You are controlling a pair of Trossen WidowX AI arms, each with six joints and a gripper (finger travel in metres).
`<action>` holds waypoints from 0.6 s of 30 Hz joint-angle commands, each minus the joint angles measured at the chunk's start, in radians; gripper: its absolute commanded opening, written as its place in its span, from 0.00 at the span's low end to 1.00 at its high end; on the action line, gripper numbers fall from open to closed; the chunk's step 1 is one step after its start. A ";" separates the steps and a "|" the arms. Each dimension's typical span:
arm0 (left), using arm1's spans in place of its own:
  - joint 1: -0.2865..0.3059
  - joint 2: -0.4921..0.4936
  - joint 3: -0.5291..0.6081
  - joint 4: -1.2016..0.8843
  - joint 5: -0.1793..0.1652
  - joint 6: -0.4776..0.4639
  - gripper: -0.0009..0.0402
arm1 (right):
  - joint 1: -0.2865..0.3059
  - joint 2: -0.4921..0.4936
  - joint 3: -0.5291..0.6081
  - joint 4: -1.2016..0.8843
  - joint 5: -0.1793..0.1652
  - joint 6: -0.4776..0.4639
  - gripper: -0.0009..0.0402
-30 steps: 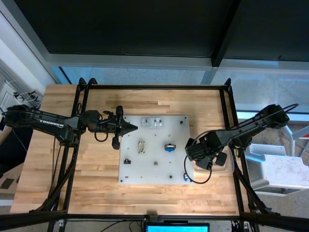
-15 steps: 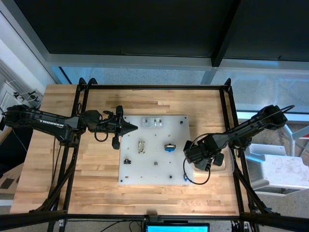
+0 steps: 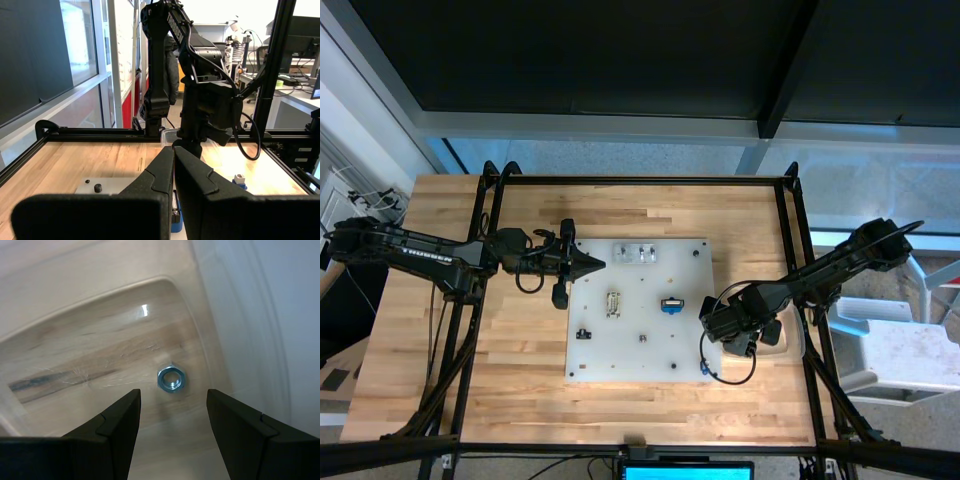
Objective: Pick the M12 fastener and fasten on the M12 threads
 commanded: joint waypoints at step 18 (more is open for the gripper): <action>0.000 0.000 0.000 0.000 0.000 0.000 0.02 | 0.002 0.022 -0.076 0.114 0.000 0.000 0.47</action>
